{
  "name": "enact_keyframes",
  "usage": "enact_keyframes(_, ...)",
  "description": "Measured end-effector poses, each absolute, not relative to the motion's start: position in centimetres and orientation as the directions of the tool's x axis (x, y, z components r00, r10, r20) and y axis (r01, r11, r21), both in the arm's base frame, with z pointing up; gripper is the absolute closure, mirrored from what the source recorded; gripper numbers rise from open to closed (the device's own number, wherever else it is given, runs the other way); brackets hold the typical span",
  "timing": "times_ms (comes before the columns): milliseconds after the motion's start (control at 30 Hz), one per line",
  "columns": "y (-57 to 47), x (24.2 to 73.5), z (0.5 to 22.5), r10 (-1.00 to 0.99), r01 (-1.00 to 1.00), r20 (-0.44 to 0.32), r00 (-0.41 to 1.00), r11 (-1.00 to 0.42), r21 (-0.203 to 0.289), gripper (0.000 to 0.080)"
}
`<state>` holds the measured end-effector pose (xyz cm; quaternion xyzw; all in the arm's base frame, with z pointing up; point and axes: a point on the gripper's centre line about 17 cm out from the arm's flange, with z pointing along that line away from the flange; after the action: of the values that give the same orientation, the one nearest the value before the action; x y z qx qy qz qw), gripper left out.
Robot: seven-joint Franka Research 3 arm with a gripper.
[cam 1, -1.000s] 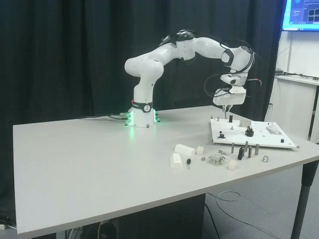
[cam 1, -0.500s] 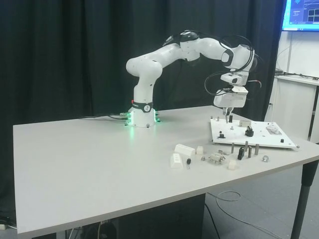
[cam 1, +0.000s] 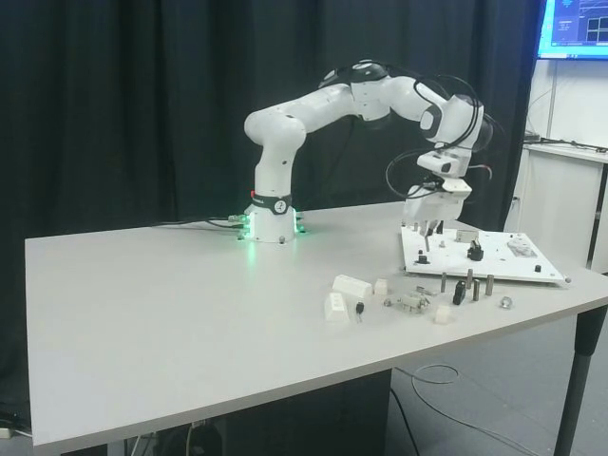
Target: Place round peg 2.
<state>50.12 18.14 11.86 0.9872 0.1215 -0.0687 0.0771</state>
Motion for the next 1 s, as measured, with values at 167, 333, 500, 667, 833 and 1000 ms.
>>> enact_keyframes(167,16.3,50.7,11.1,0.257,0.282,-0.181,0.949,-0.951,0.129,0.0738)
enact_keyframes(333,14.7,51.2,10.3,0.276,0.302,-0.201,0.94,-0.946,0.117,0.0738)
enact_keyframes(500,13.2,51.7,9.7,0.288,0.316,-0.216,0.933,-0.943,0.108,0.0738)
enact_keyframes(667,11.8,52.3,9.0,0.286,0.316,-0.229,0.93,-0.943,0.104,0.0738)
enact_keyframes(833,10.7,52.7,8.2,0.27,0.301,-0.242,0.932,-0.948,0.099,0.0738)
enact_keyframes(1000,9.8,52.7,7.4,0.253,0.284,-0.264,0.931,-0.955,0.088,0.0738)
